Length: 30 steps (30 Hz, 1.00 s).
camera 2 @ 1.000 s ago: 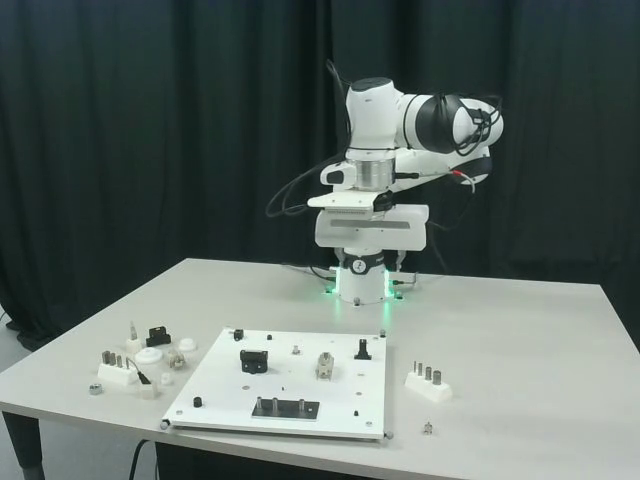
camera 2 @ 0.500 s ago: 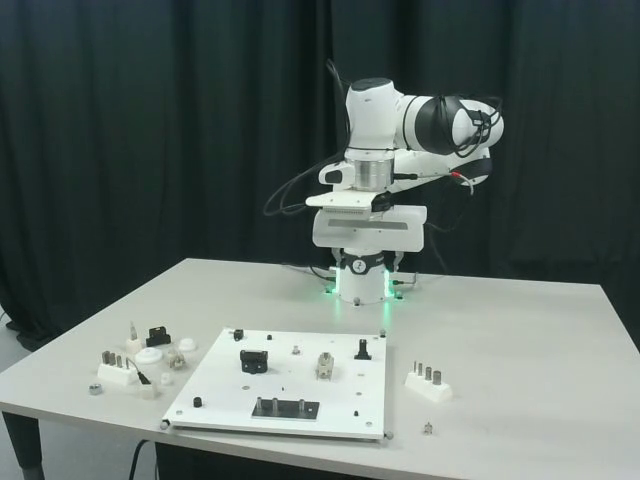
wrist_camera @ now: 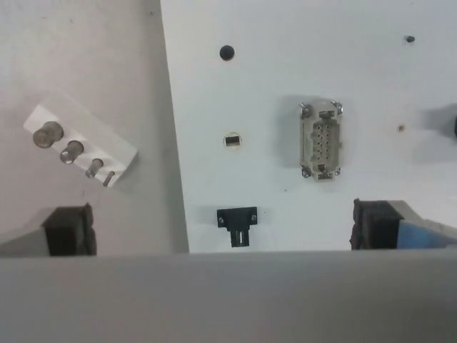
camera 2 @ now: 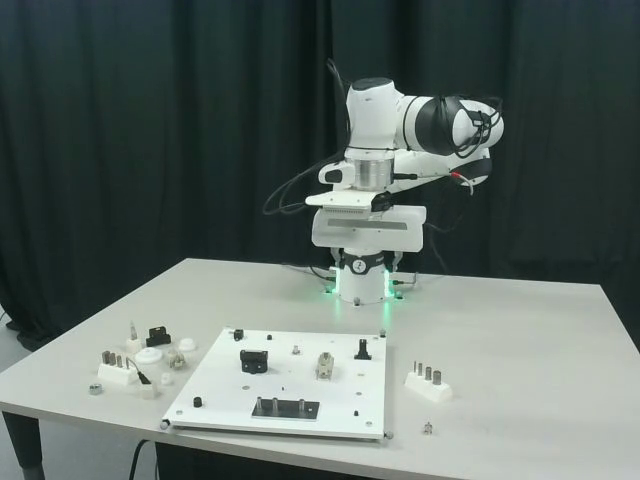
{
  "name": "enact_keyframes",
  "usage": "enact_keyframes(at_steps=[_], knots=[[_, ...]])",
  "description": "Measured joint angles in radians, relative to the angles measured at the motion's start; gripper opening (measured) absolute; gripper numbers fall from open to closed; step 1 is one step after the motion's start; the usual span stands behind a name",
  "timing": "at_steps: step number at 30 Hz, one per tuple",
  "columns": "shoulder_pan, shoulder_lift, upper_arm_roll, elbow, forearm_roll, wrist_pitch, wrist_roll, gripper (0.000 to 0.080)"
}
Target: Pick BNC.
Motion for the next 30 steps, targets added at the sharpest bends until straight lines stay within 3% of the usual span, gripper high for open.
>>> enact_keyframes(at_steps=[30], knots=[[-0.021,0.010,0.026,-0.004,0.014,0.031,-0.011,0.0800]])
